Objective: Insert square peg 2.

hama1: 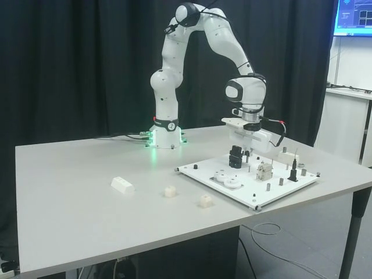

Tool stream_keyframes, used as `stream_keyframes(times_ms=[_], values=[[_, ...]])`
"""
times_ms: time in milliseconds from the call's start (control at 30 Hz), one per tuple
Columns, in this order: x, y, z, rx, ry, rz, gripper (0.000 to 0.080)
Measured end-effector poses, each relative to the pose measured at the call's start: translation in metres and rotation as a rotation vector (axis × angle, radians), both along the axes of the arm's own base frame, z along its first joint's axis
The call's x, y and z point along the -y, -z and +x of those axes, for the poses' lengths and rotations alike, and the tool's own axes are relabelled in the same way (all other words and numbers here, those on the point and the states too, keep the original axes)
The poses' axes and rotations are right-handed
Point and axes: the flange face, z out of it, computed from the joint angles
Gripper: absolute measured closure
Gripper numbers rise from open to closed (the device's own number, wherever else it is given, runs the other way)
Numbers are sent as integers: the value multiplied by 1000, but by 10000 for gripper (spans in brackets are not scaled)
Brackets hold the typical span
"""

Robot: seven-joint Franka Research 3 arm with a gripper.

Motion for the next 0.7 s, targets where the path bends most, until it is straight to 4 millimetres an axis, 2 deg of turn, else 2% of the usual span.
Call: stream_keyframes(times_ms=[533,567,700], values=[[4,1,1,1,5,-5,731],[4,0,2,2,5,-6,175],[5,-1,3,4,7,-6,175]])
